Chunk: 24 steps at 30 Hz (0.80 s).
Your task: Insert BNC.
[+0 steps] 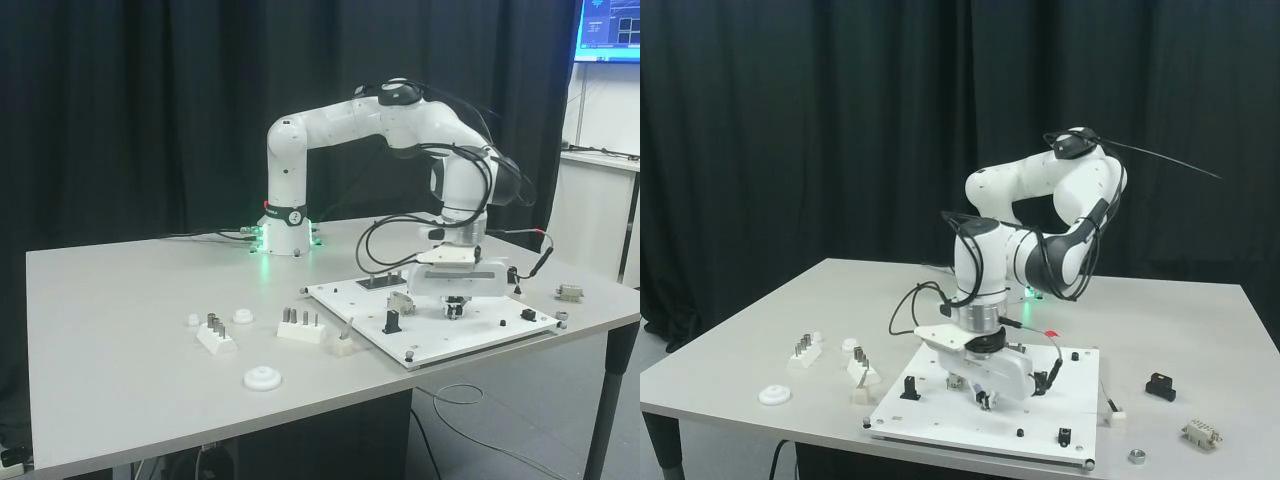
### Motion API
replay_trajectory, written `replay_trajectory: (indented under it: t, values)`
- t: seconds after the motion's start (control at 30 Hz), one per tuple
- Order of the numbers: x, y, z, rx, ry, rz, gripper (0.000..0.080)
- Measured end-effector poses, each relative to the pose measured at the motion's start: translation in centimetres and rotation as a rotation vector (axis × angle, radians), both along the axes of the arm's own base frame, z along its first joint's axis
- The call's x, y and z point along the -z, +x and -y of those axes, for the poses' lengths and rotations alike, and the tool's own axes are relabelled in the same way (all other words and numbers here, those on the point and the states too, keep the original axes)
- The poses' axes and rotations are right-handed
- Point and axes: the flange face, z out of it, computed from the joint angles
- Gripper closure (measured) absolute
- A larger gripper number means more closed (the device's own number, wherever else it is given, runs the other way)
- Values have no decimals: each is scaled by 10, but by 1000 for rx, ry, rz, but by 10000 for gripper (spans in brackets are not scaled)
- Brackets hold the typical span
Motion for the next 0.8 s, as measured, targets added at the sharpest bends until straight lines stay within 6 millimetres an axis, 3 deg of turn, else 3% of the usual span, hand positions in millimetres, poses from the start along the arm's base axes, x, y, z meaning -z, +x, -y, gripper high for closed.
replay_trajectory:
  t: [0.8]
  values:
    - [1, 0, -1, -62, -8, -1, 681]
